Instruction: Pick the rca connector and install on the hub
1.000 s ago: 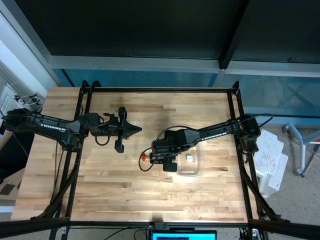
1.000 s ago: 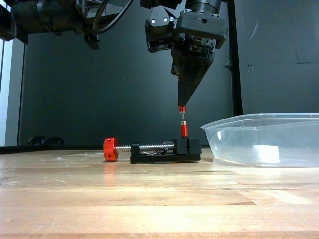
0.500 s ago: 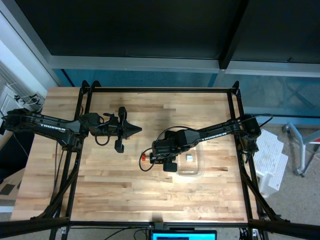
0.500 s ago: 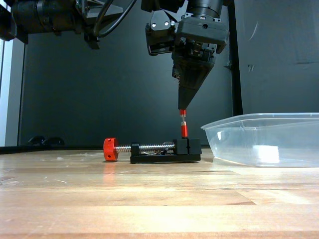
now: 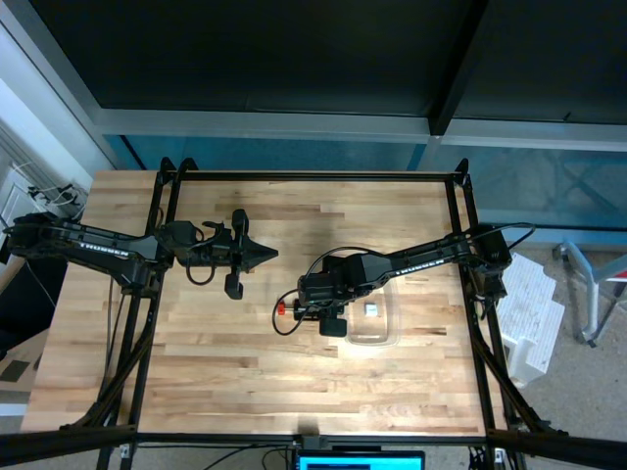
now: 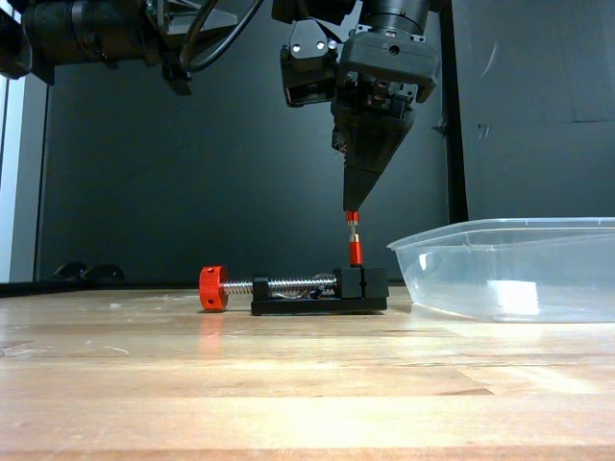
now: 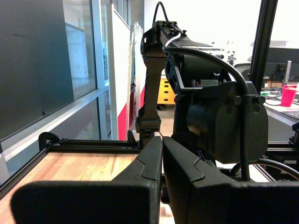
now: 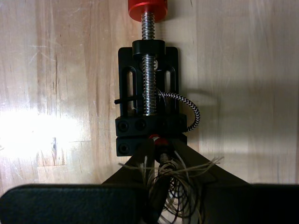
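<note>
- Your right gripper (image 6: 352, 206) hangs straight above the hub (image 6: 365, 285), with its fingers pinched on the top of the rca connector (image 6: 354, 248).
- The rca connector stands straight up with its bottom end on the hub's block, at the end away from the red knob (image 6: 212, 288). You cannot tell how deep it sits.
- From the right wrist, the fingers and thin wires (image 8: 187, 170) hide most of it.
- The clear tray (image 6: 500, 274) sits just beside the hub.
- Your left gripper (image 5: 269, 255) floats well beyond the hub, its fingers pressed together and empty.

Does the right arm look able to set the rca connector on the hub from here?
Probably yes: the right tool grips the rca connector upright directly above the hub, with nothing between them. The left tool is parked, shut, far to the left.
</note>
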